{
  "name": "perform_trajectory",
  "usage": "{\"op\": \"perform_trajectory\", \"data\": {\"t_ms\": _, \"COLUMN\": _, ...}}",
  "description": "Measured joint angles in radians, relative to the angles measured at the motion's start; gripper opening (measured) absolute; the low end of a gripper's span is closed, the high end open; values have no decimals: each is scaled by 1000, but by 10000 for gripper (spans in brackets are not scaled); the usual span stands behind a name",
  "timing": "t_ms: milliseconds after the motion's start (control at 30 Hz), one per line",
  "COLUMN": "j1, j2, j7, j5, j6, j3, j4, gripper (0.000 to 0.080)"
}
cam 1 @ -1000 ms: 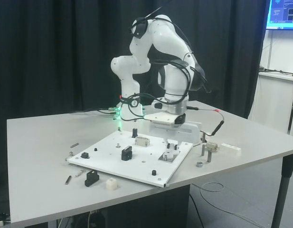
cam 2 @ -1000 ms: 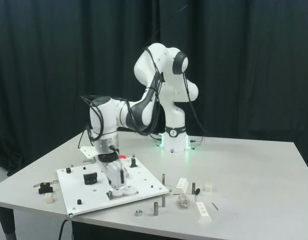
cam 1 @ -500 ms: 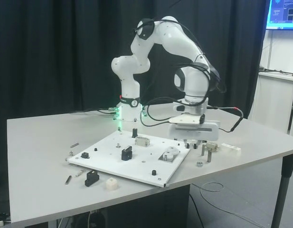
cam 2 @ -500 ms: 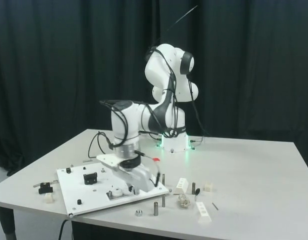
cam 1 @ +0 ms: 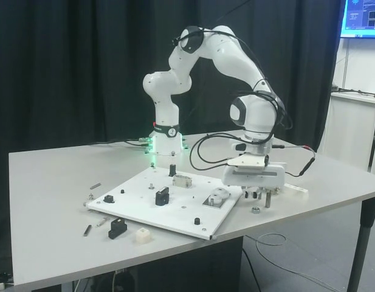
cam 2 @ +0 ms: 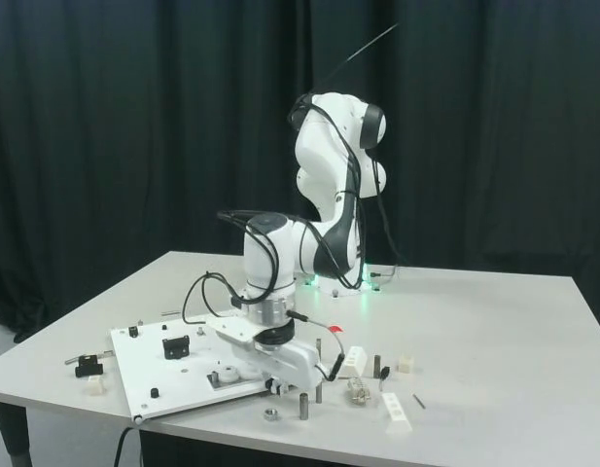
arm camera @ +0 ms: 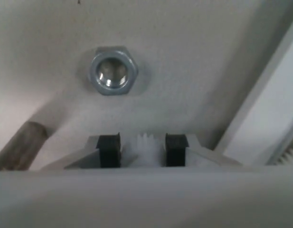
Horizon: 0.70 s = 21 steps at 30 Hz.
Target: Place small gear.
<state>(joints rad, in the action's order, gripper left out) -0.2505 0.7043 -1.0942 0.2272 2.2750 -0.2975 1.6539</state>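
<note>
Between the black fingers (arm camera: 108,150), the jaws were clamped on the small gear (arm camera: 145,148), mostly hidden, only its white teeth showing. Beneath lay what seemed a hex nut (arm camera: 113,71) on the table (arm camera: 193,52).

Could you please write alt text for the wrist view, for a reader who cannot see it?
The gripper is shut on a small white gear, held between its two black fingertips above the grey table. A metal hex nut lies on the table beyond it, and a white board edge runs along one side.
</note>
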Motion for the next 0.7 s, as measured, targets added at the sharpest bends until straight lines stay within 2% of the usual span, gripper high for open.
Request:
{"op": "perform_trajectory", "data": {"t_ms": 300, "j1": 0, "j2": 5, "j7": 0, "j5": 0, "j6": 52, "j3": 16, "j4": 30, "gripper": 199}}
{"op": "perform_trajectory", "data": {"t_ms": 567, "j1": 0, "j2": 8, "j7": 0, "j5": 0, "j6": 66, "j3": 18, "j4": 38, "gripper": 199}}
{"op": "perform_trajectory", "data": {"t_ms": 600, "j1": 0, "j2": 8, "j7": 0, "j5": 0, "j6": 67, "j3": 18, "j4": 38, "gripper": 445}}
{"op": "perform_trajectory", "data": {"t_ms": 700, "j1": 0, "j2": 8, "j7": 0, "j5": 2, "j6": 77, "j3": 24, "j4": 38, "gripper": 445}}
